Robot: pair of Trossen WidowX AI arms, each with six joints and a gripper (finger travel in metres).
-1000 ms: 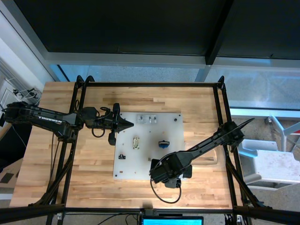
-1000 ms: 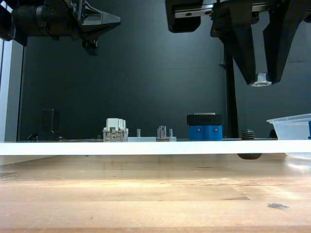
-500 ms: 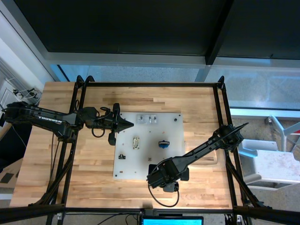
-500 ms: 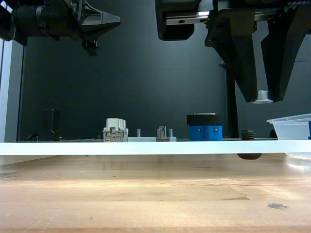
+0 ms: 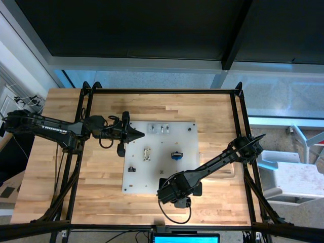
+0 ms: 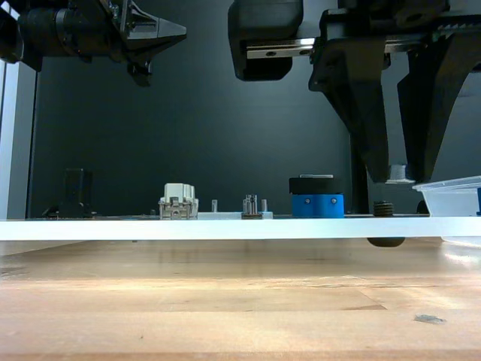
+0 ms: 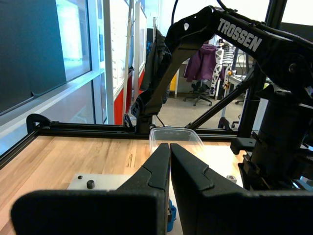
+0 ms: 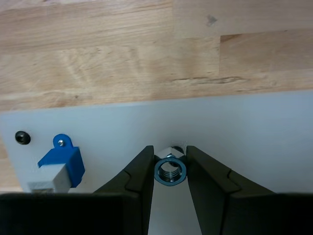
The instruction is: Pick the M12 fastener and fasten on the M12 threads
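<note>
Right gripper (image 6: 398,176) jaws clamped on silver nut (image 8: 170,171), bore down, just above black stud (image 6: 384,208) at board's near right, prob. for thread alignment; left gripper (image 7: 169,147) parked high far left, jaws closed, empty.

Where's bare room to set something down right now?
Bare tabletop near-left of the white board, and the far strip behind it. Crowded near-right: right claw, shut on the nut, hovers by the stud beside the clear tray. Left claw hangs over the board's far-left edge.
</note>
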